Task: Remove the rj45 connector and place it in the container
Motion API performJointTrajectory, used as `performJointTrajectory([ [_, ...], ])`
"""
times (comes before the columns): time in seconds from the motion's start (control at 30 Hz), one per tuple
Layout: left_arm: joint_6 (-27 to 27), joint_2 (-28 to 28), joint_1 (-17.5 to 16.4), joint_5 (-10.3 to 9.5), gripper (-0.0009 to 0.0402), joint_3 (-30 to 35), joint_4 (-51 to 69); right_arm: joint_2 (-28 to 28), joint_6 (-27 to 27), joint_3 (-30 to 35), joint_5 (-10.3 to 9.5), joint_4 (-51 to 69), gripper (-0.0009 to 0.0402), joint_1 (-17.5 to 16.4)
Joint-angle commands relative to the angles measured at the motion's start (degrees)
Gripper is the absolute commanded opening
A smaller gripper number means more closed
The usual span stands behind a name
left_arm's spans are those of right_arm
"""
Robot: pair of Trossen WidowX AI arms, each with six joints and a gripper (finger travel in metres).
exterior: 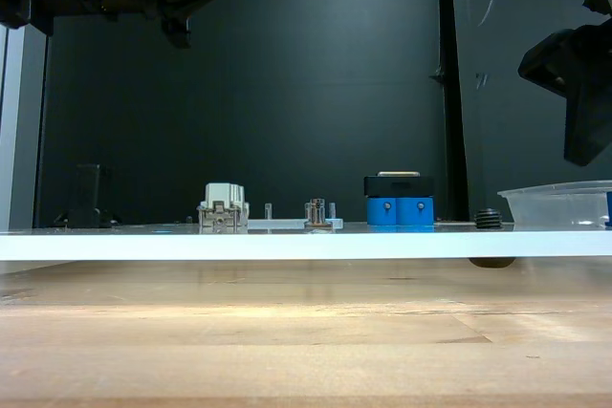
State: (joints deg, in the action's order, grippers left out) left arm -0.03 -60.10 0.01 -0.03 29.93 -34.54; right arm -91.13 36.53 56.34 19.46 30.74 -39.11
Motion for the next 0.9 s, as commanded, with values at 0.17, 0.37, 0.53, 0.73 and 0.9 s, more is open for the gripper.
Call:
performJointTrajectory([
  [0.17, 0.0, 0.0, 0.0, 0.0, 0.0, 0.0, 0.0, 0.0, 0.0, 0.0, 0.24, 0.2, 0.0095, 0.0],
  [0.37, 0.0, 0.0, 0.0, 0.0, 0.0, 0.0, 0.0, 0.0, 0.1, 0.0, -0.07, 0.0, 0.0011, 0.0],
  [0.53, 0.0, 0.0, 0.0, 0.0, 0.0, 0.0, 0.0, 0.0, 0.7, 0.0, -0.24, -0.2, 0.0003, 0.0],
  [0.73, 0.0, 0.0, 0.0, 0.0, 0.0, 0.0, 0.0, 0.0, 1.1, 0.0, -1.05, -0.8, 0.0, -0.1],
  [0.9, 0.0, 0.0, 0.0, 0.0, 0.0, 0.0, 0.0, 0.0, 1.7, 0.0, -1.09, -0.9, 0.0, -0.3],
])
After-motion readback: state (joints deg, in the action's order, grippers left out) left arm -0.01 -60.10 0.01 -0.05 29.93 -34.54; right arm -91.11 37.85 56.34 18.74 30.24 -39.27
